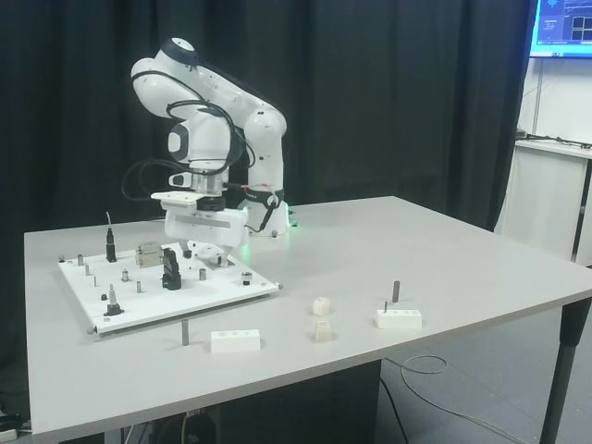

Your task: Pick square peg 1.

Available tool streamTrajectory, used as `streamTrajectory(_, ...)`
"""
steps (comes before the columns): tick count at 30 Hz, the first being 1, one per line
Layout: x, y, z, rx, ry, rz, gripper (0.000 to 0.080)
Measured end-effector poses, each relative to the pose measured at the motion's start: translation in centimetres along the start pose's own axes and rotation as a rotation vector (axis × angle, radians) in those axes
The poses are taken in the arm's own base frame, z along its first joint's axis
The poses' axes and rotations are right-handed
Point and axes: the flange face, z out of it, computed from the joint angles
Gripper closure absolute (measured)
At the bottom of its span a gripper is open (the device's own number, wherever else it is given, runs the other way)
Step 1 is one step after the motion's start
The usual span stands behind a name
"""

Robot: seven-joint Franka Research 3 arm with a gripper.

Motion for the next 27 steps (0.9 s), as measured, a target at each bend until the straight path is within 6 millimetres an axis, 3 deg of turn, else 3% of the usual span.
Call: streamTrajectory(27,-0.8,-0.9,-1.7,0.0,-0.024,0.015,0.0003)
